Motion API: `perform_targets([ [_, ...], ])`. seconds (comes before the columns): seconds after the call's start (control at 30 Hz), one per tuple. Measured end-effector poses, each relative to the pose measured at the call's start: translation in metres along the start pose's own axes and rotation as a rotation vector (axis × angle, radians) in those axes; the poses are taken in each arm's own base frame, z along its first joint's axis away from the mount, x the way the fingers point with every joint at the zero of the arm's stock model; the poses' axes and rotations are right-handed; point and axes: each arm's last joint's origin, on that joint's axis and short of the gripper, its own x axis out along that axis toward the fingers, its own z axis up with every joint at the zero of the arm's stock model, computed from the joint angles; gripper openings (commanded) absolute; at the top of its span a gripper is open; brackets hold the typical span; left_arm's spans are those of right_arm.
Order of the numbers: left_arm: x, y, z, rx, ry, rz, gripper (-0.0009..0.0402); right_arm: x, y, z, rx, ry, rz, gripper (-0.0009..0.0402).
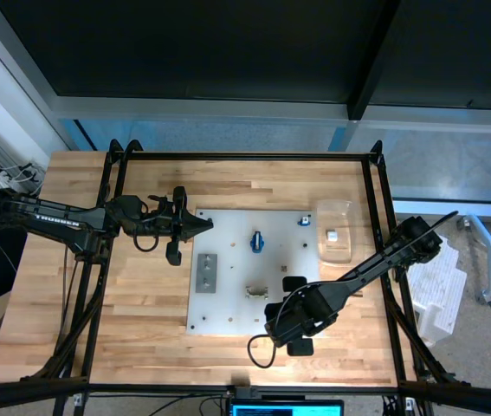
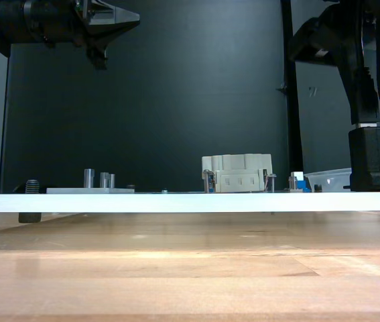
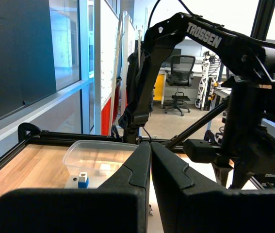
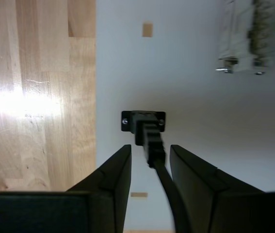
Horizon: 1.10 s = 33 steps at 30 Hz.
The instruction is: Pick the USB connector and install on taskboard
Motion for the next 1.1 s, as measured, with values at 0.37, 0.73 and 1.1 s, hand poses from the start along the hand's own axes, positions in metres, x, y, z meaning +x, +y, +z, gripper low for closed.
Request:
perform_targets([
  [0.37,0.0,0.0,0.0,0.0,0.0,0.0,0.0,-0.043,-0.012,-0.01,0.01,-0.085,0.022,0.0156],
  [0.73,0.0,0.0,0.0,0.0,0.0,0.0,0.0,-0.061,-0.018,-0.018,0.011,-0.099,0.03,0.0149],
  [1.1,0.0,0.0,0.0,0.0,0.0,0.0,0.0,-0.065,-0.027,-0.031,-0.002,-0.132,0.047,0.0063],
])
